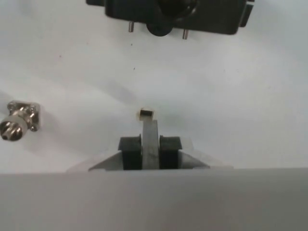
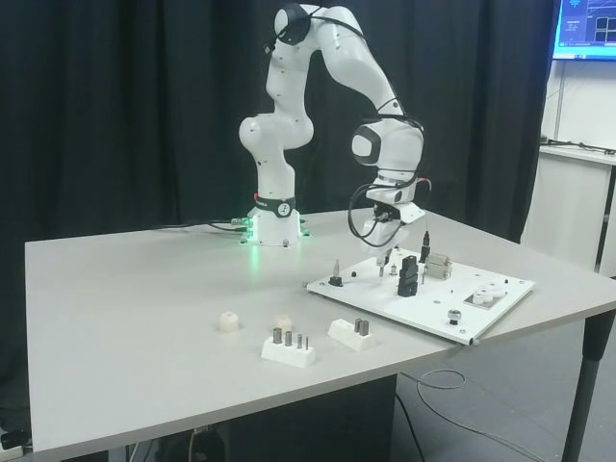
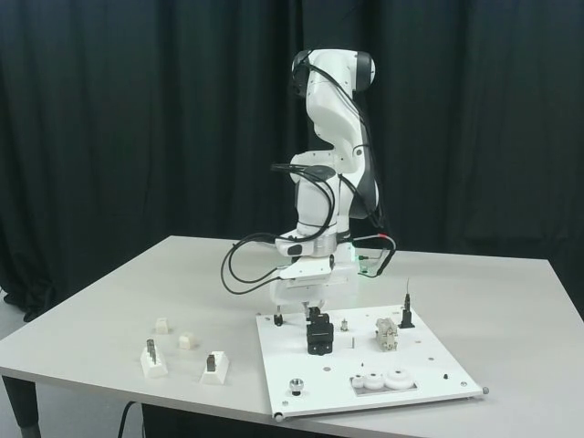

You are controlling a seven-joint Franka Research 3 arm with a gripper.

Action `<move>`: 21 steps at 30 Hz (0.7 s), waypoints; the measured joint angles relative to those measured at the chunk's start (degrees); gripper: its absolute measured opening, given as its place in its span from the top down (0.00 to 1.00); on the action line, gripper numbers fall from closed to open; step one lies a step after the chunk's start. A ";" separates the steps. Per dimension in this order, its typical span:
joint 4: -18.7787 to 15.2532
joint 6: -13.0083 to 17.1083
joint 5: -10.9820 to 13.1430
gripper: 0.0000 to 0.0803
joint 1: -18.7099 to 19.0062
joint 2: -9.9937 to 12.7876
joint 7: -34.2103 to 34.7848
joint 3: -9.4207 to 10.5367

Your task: Insert square peg 2.

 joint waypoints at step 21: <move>0.50 2.55 0.66 0.91 -0.64 2.47 0.00 0.00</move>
